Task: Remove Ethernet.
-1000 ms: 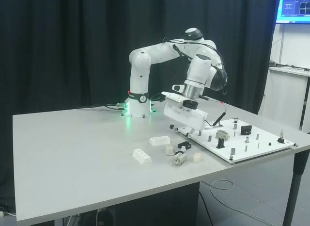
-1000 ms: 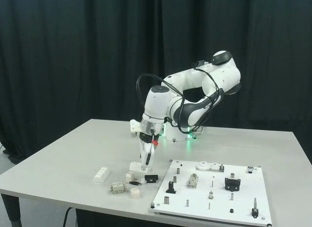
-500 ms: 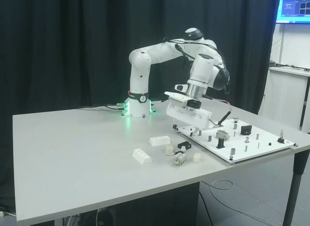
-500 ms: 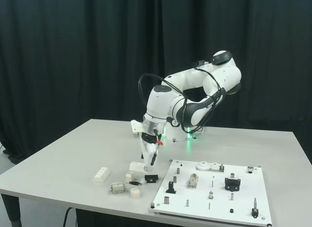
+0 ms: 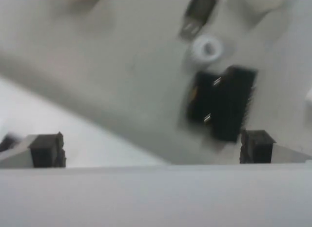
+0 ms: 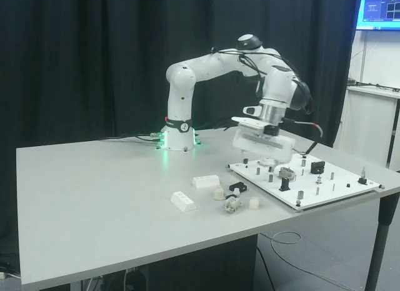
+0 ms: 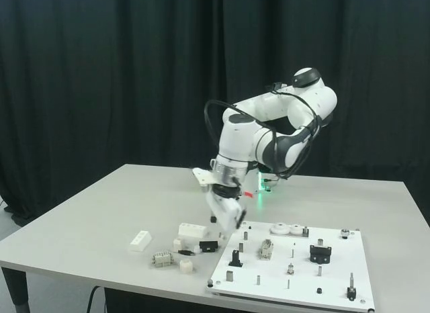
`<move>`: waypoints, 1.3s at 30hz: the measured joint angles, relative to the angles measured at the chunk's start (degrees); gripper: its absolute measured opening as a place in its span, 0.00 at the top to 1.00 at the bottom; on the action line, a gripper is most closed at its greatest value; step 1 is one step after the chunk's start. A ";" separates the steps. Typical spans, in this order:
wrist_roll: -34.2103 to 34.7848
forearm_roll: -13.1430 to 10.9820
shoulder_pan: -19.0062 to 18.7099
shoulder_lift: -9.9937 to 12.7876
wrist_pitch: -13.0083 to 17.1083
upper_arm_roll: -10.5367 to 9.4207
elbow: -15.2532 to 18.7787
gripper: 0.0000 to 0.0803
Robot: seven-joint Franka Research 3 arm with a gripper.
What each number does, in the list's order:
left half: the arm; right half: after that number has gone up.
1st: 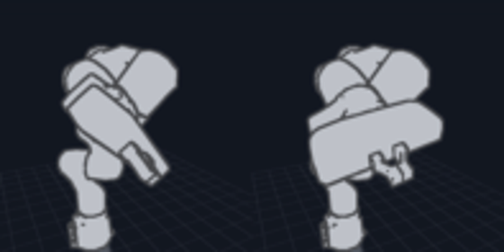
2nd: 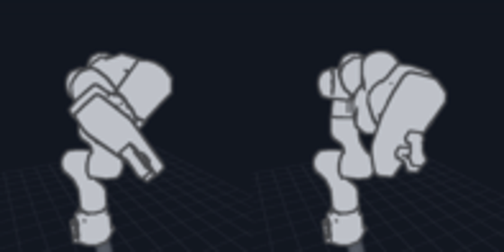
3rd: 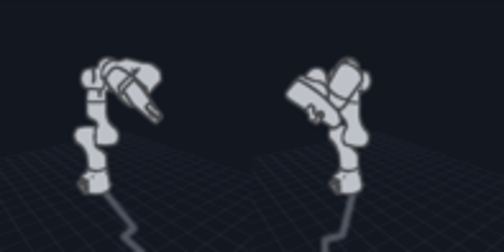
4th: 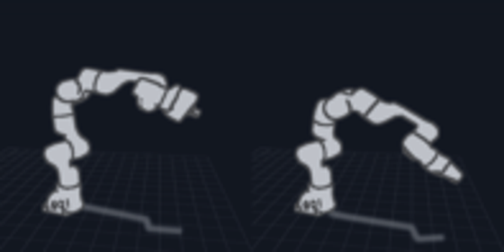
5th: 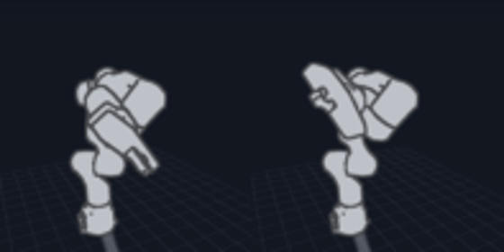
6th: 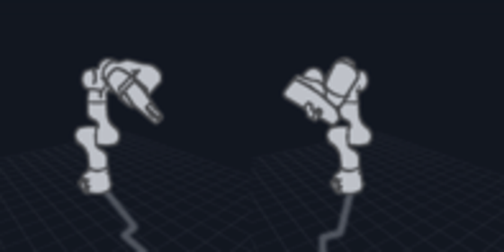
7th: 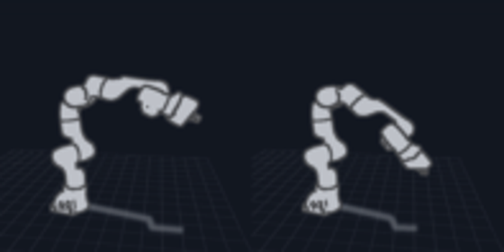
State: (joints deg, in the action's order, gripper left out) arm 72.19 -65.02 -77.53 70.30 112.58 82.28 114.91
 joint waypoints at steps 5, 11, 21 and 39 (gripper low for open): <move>0.73 -0.52 -0.58 -0.41 -1.26 0.00 -2.88 0.00; 3.03 -0.95 -0.97 -0.47 -2.99 0.00 -7.04 0.00; 8.60 -0.98 -1.00 -0.46 -6.18 -0.23 -14.93 0.00; 5.96 -0.54 1.75 -0.22 -7.59 -3.59 -30.92 0.00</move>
